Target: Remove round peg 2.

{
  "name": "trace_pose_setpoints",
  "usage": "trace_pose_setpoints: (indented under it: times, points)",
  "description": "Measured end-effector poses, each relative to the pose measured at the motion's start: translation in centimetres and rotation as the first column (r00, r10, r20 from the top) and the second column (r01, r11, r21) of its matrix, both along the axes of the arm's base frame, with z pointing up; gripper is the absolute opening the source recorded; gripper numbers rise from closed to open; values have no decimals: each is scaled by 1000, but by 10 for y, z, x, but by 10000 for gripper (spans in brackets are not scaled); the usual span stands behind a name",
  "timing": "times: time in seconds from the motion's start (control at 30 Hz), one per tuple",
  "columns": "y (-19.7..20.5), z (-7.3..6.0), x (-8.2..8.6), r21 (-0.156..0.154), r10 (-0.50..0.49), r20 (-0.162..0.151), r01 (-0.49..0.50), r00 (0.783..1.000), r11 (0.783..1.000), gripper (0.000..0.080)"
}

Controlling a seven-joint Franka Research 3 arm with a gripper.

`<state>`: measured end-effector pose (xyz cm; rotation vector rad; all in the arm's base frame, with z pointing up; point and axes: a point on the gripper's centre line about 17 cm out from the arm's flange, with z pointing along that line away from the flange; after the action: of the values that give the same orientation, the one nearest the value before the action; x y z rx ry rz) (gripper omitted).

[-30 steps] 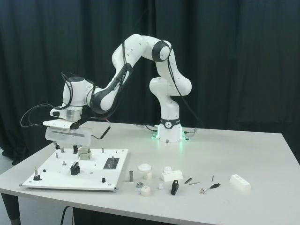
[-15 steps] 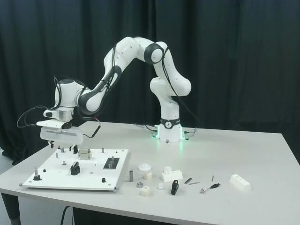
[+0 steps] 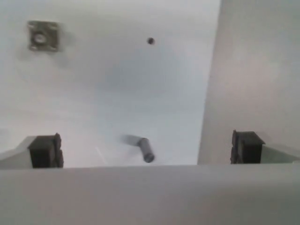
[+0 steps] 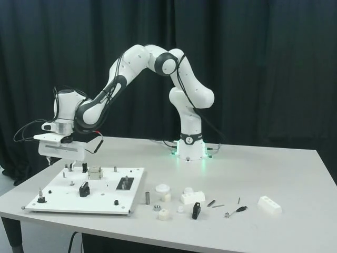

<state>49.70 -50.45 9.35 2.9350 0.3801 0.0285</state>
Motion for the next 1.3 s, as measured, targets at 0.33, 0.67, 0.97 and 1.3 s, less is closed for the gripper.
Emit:
trace_pose_setpoints:
  times: [0.33,0.67,0.97,1.3]
  points:
    - [-13,-17,-10,52,-23,-22,24,999,998,800]
    - [-12,-36,-24,110,-26,-47,31,999,993,800]
    - [-11,-46,-31,132,-29,-53,35,998,991,800]
    - [-8,-54,-35,152,-30,-60,38,998,988,800]
